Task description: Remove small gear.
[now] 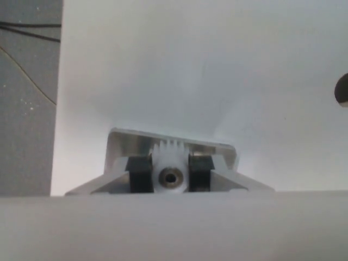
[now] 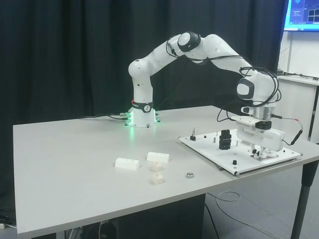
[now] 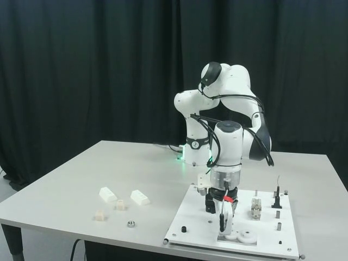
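So the gripper (image 1: 170,172) had its two black pads (image 1: 139,173) pinched on either flank of the small white gear (image 1: 169,165), teeth poking up between them and the bore facing the wrist camera; that counts as a closed grasp on the gear, not just a hover. In the second room view the gripper (image 3: 224,227) sat low over the near edge of the white assembly board (image 3: 187,218), right next to a larger white gear (image 3: 247,237) lying flat there; I couldn't tell from any view whether the small one had cleared its shaft or was seated on it.

My take on doing this step well: pull straight up along the shaft axis, no tilt, no sideways drag; any skew would probably bind the bore on the pin or snag teeth against the bigger gear beside it; keep the squeeze firm since the pads only caught a narrow bit of the rim. Go slow until it's clearly free, then move off; the black holder (image 2: 225,139) and the pegs on the board were well apart from the lift path.
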`<state>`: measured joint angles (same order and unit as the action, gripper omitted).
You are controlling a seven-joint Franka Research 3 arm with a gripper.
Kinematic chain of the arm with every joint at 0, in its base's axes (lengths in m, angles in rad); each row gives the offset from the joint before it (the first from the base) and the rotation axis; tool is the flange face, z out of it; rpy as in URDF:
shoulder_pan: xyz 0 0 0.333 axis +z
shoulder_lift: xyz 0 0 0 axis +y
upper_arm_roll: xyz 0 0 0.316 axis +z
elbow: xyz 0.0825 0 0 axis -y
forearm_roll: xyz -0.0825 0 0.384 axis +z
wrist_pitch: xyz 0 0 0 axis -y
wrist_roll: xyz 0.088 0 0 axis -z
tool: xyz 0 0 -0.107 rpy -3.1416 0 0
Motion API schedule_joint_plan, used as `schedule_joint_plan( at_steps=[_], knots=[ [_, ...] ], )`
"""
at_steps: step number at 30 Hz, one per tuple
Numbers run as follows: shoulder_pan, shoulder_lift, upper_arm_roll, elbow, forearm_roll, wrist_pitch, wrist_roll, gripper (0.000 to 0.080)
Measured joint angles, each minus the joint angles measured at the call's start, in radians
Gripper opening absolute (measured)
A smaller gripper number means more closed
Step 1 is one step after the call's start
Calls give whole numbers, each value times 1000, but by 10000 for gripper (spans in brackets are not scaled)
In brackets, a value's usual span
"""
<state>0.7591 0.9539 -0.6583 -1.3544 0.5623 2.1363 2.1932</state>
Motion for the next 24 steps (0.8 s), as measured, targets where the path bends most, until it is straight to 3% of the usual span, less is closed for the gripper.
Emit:
schedule_joint_plan(
  at_steps=[14,24],
  knots=[
    [0,-1,-3,8,-5,-13,-49,136],
    [7,-6,-41,51,-13,-97,-32,135]
  ],
)
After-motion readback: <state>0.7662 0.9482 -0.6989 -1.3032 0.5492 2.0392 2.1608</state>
